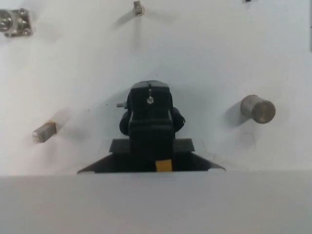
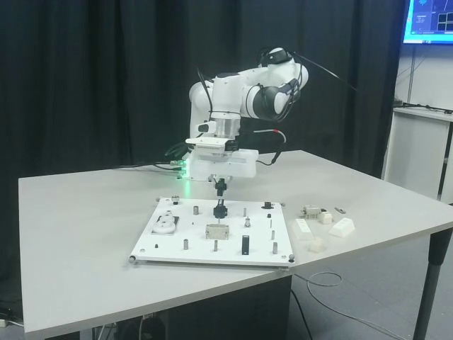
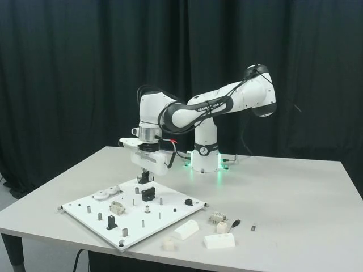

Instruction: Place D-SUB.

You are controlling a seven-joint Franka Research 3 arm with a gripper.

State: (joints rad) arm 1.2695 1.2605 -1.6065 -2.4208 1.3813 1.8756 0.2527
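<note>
My gripper (image 2: 220, 188) hangs a short way above the middle of the white board (image 2: 167, 248), shut on a small black D-SUB plug (image 2: 220, 185). Directly beneath it a black fixture (image 2: 219, 210) stands on the board, with a small gap between the two. The second room view shows the same: the gripper (image 3: 145, 178) sits just over the black fixture (image 3: 148, 194). In the wrist view the black fixture (image 1: 150, 105), with a screw on top, shows beyond the dark held part (image 1: 152, 146). A white blur hides the fingers there.
The board carries several pegs and mounts: a grey metal cylinder (image 1: 258, 108), a small grey block (image 1: 45, 131), a metal connector (image 1: 14, 22). White loose parts (image 2: 342, 228) and a small connector (image 2: 310, 210) lie on the grey table (image 2: 71, 234) right of the board.
</note>
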